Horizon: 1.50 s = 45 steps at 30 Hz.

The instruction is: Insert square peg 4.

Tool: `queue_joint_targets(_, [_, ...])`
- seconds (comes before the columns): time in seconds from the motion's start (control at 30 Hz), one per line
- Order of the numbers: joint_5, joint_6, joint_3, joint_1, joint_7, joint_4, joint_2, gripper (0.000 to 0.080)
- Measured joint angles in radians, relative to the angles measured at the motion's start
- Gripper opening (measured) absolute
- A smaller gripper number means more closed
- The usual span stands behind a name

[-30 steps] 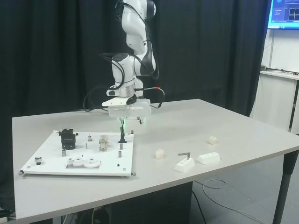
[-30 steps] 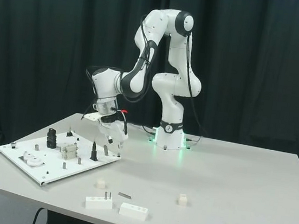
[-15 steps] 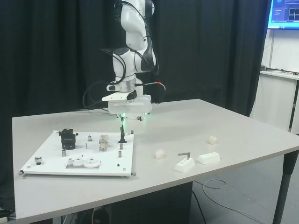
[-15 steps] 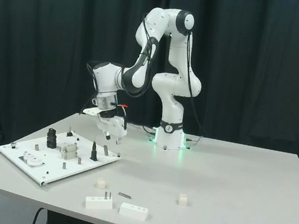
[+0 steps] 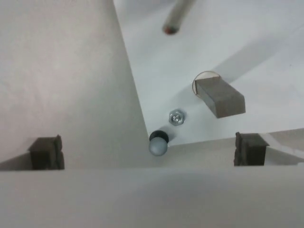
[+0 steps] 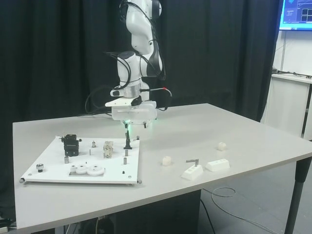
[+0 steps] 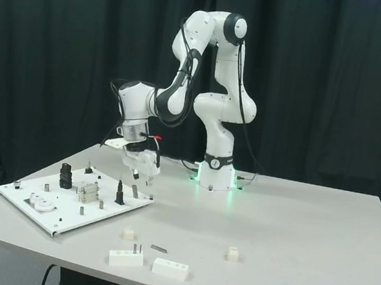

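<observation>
Above white board, empty claw.

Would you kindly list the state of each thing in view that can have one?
pincer: open, holding nothing, above the corner of the board.
square peg: seated in its round hole, standing up from the board.
white board: flat on the grey table.
two white blocks: lying on the table, off the board.
</observation>
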Motion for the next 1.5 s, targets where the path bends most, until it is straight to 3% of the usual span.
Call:
queue_joint_targets(1.07, [0.020, 0.021, 0.003, 0.005, 0.000, -0.004, 0.044, 0.0800])
queue_joint_targets(1.5, [0.047, 0.041, 0.003, 0.019, -0.001, -0.005, 0.067, 0.0800])
